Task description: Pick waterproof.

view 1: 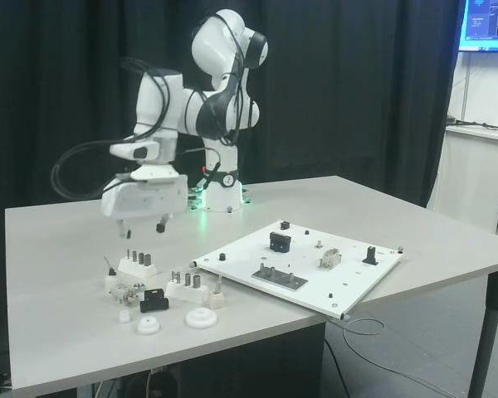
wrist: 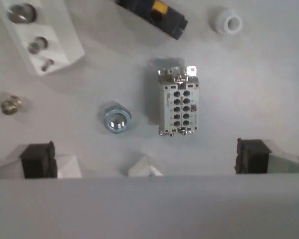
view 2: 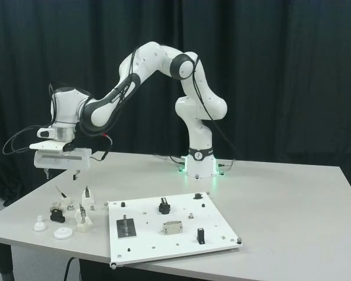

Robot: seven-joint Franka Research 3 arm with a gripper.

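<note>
My gripper (wrist: 145,158) is open, its black fingertips (wrist: 38,159) spread wide with nothing between them. It hangs well above the loose parts at the table's left end (view 1: 141,228), (view 2: 61,174). In the wrist view a grey multi-pin connector (wrist: 178,102) lies on the table between the fingers' line and the far parts. Beside it sits a round metal nut (wrist: 116,118). A small white ring-shaped fitting (wrist: 227,22) lies farther out, near a black part (wrist: 154,15). I cannot tell which piece is the waterproof one.
A white block with metal pegs (wrist: 40,37) and a small metal piece (wrist: 10,104) lie nearby. More white blocks (view 1: 137,265) and white round pieces (view 1: 202,317) crowd the table's front left. A white board (view 1: 349,286) with mounted parts lies to the right.
</note>
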